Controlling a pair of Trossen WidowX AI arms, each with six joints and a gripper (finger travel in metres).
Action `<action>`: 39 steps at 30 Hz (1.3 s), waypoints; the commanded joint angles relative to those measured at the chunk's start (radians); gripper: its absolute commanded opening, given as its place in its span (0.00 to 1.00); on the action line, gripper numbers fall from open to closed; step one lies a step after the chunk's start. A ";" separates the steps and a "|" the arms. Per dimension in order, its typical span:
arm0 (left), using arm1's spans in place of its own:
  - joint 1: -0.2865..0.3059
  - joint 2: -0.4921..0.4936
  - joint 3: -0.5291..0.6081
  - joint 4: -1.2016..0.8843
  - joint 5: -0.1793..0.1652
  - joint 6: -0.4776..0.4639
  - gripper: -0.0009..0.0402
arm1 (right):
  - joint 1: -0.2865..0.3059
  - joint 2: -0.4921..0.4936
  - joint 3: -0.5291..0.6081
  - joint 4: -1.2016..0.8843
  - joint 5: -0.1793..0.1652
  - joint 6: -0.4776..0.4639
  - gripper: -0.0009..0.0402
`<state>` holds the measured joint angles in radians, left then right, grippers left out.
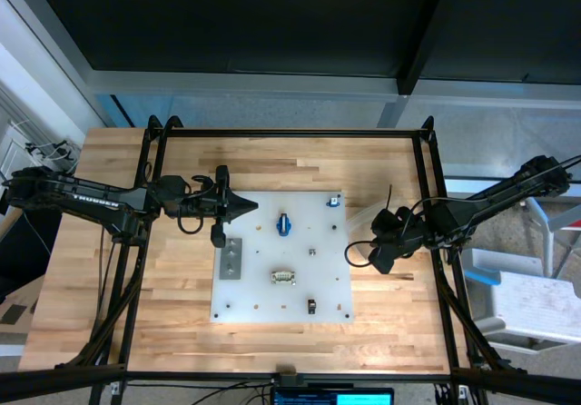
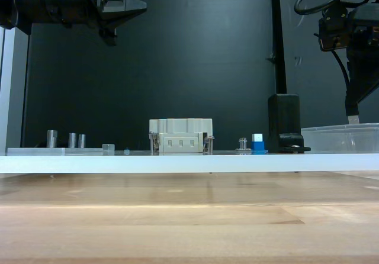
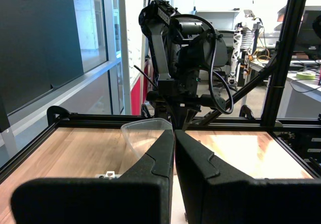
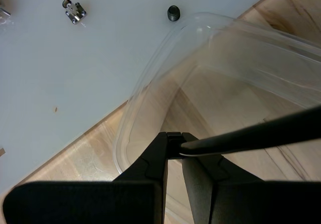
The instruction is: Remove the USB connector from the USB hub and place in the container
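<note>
Right end effector (image 4: 174,139) hangs over the container (image 4: 145,83), fingers clamped on the USB connector (image 4: 251,133). Its thin black cable sticks out sideways from btwn the tips, above the tub's open mouth, so the connector is in the air over the tub. Thru the tub's clear floor the wood worktop (image 1: 182,314) shows. In the high view the container sits right of centre, just beside the right edge of the white board (image 1: 259,287), w/ the end effector above it. USB hub (image 1: 311,306) stands on the board, lower centre of frame, well apart from the tub. Left end effector (image 1: 245,207) hovers over the board's upper left edge, fingers pressed together.
</note>
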<state>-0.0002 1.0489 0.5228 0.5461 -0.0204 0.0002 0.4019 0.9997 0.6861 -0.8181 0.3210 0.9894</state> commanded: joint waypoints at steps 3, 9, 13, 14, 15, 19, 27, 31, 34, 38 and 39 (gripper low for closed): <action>0.000 0.000 0.000 0.000 0.000 0.000 0.02 | -0.001 0.003 0.000 -0.001 -0.001 0.000 0.02; 0.000 0.000 0.000 0.000 0.000 0.000 0.02 | -0.001 0.003 0.000 -0.001 -0.002 0.002 0.02; 0.000 0.000 0.000 0.000 0.000 0.000 0.02 | -0.001 0.003 0.000 -0.001 -0.005 0.002 0.02; 0.000 0.000 0.000 0.000 0.000 0.000 0.02 | -0.001 0.003 0.000 0.000 -0.008 0.002 0.02; 0.000 0.000 0.000 0.000 0.000 0.000 0.02 | -0.001 0.003 0.000 -0.001 -0.009 0.002 0.02; 0.000 0.000 0.000 0.000 0.000 0.000 0.02 | -0.001 0.003 0.000 -0.001 -0.010 0.002 0.03; 0.000 0.000 0.000 0.000 0.000 0.000 0.02 | -0.001 0.003 0.000 -0.001 -0.009 -0.002 0.21; 0.000 0.000 0.000 0.000 0.000 0.000 0.02 | -0.001 0.003 0.000 -0.001 -0.008 -0.001 0.30; 0.000 0.000 0.000 0.000 0.000 0.000 0.02 | -0.001 0.003 0.000 -0.001 -0.003 0.001 0.35; 0.000 0.000 0.000 0.000 0.000 0.000 0.02 | -0.001 0.003 0.000 0.000 0.000 0.003 0.40; 0.000 0.000 0.000 0.000 0.000 0.000 0.02 | -0.001 0.003 0.000 0.000 0.001 0.007 0.41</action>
<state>-0.0002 1.0489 0.5224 0.5461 -0.0200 0.0006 0.4007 1.0019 0.6861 -0.8188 0.3206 0.9905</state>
